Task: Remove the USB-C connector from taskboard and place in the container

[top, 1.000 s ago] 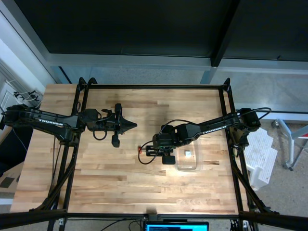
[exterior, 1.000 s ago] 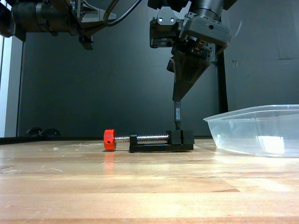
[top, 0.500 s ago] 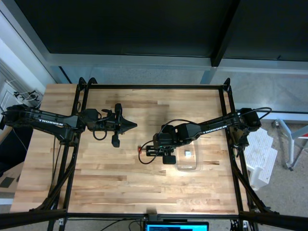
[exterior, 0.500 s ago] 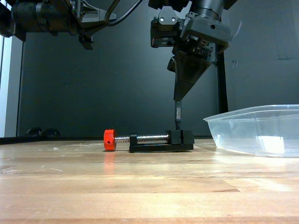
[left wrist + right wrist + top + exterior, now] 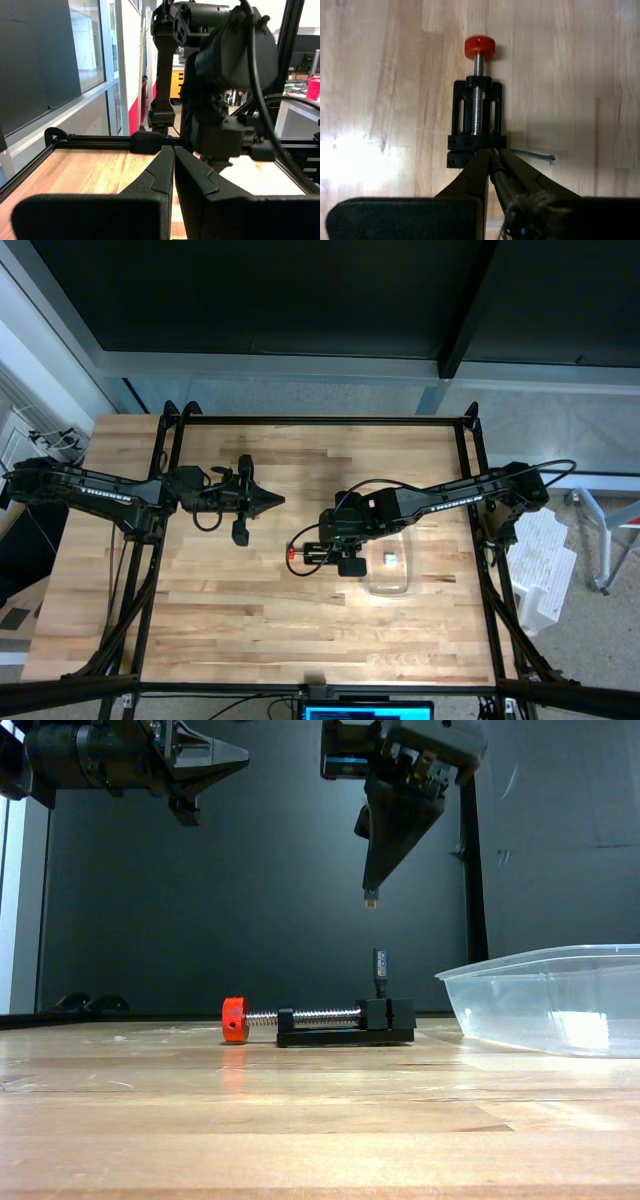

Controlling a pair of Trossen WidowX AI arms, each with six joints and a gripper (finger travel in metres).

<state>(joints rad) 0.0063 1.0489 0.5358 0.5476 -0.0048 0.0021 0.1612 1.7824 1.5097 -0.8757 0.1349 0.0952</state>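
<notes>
The USB-C connector [image 5: 380,965] stands upright in the taskboard [image 5: 390,1019] near the container [image 5: 540,1005], with the right gripper [image 5: 371,898] pinched closed above it, not touching, and the left gripper [image 5: 240,757] closed, raised well apart.

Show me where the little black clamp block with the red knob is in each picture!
High view: the small black rectangular clamp block sits on the wooden table, left of the clear plastic tray.
Low view: the block is in the middle; the right gripper hangs above it, the left gripper higher, farther left.
Left wrist view: not in it.
Right wrist view: the block lies below that gripper.
Shared landmark: its red-orange knob.
</notes>
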